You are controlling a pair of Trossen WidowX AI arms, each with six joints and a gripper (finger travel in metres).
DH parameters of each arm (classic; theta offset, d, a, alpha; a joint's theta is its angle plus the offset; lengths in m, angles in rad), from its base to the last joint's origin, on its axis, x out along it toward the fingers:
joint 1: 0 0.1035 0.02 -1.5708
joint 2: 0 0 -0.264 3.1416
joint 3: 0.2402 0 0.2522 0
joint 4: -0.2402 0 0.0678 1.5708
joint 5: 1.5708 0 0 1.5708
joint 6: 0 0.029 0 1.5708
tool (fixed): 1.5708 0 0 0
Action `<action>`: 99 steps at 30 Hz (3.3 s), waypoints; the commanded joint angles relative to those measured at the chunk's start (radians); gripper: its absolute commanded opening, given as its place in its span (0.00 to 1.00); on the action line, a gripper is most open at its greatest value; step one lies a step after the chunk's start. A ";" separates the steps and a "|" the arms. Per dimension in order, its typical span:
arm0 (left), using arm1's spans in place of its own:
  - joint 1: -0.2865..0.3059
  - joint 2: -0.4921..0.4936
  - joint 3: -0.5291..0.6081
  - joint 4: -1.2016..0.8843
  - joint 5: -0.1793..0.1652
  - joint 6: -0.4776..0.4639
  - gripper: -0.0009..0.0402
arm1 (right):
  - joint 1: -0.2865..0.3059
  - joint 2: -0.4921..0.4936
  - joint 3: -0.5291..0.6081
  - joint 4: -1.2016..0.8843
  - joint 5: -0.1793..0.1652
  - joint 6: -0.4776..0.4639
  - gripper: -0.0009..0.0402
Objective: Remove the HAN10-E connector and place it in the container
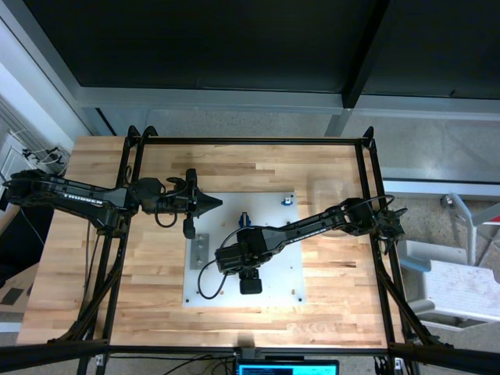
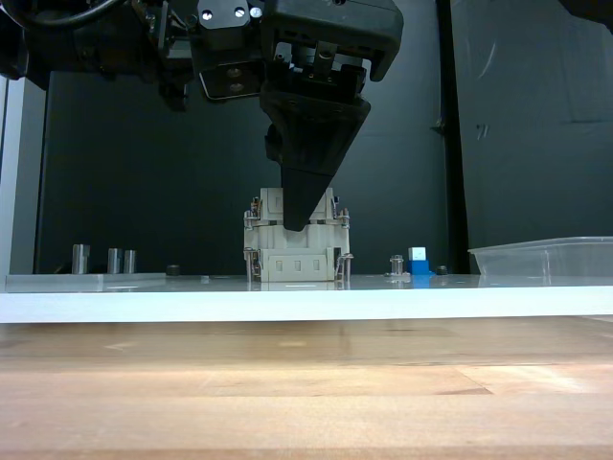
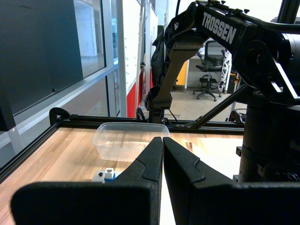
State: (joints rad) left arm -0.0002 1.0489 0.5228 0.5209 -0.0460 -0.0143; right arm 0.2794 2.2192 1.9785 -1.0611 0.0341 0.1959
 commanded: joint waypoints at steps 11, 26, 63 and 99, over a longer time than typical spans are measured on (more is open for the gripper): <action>0.000 0.000 0.000 0.000 0.000 0.000 0.02 | 0.000 -0.051 0.000 -0.005 -0.001 -0.006 0.15; 0.000 0.000 0.000 0.000 0.000 0.000 0.02 | -0.010 -0.154 -0.068 -0.042 0.000 -0.002 0.15; 0.000 0.000 0.000 0.000 0.000 0.000 0.02 | -0.206 -0.865 -0.964 0.132 0.001 0.080 0.15; 0.000 0.000 0.000 0.000 0.000 0.000 0.02 | -0.437 -1.158 -1.265 0.048 0.030 0.352 0.15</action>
State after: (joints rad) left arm -0.0002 1.0489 0.5224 0.5213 -0.0463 -0.0139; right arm -0.1532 1.0641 0.7197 -1.0126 0.0639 0.5339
